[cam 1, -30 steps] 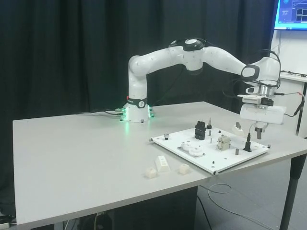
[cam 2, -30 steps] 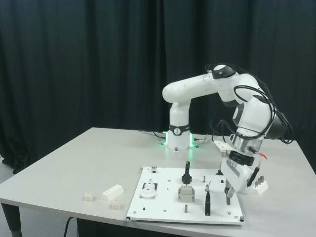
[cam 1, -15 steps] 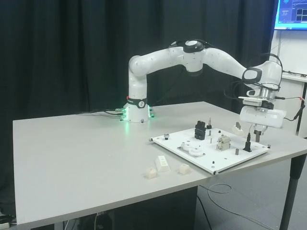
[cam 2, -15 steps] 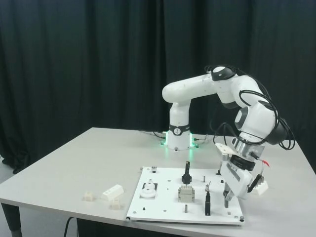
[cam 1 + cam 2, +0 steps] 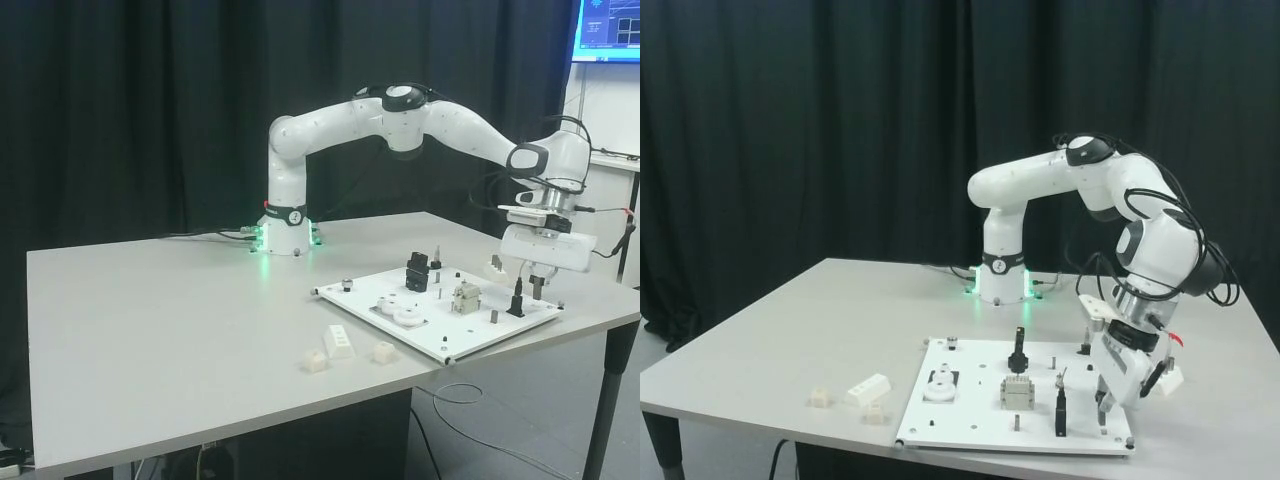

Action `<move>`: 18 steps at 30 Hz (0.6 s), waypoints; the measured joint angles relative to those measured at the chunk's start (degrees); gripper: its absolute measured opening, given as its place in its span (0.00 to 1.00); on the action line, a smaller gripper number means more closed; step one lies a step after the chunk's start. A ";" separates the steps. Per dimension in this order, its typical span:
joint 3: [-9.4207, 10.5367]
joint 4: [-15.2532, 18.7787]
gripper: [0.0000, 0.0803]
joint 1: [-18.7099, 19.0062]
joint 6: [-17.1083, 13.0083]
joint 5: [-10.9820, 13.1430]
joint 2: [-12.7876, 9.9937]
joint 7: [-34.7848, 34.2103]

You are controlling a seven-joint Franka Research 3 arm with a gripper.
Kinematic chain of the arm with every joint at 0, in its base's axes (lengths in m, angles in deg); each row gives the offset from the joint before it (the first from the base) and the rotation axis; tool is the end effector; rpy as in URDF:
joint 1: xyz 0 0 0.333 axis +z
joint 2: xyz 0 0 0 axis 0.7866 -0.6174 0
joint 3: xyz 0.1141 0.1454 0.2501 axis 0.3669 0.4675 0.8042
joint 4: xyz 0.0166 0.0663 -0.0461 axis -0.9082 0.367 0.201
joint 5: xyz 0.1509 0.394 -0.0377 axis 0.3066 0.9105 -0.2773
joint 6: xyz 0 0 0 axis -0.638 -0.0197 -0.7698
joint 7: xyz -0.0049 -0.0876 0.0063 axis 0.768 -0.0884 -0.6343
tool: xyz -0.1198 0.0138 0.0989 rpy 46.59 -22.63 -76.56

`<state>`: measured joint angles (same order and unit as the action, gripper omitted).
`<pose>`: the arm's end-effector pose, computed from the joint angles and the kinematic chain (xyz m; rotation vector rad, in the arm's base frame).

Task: Insert square peg 4.

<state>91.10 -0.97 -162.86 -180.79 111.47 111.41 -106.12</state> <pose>0.6963 0.3269 0.1789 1.5138 -2.6388 0.5902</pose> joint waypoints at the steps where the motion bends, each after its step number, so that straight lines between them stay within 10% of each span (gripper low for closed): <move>1: 0.13 -0.22 0.19 -0.17 0.15 0.03 0.00 -0.26; 18: 1.54 -2.49 0.19 -2.35 2.06 1.13 0.00 -2.20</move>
<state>92.64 -3.47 -165.21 -178.73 112.61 111.41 -108.33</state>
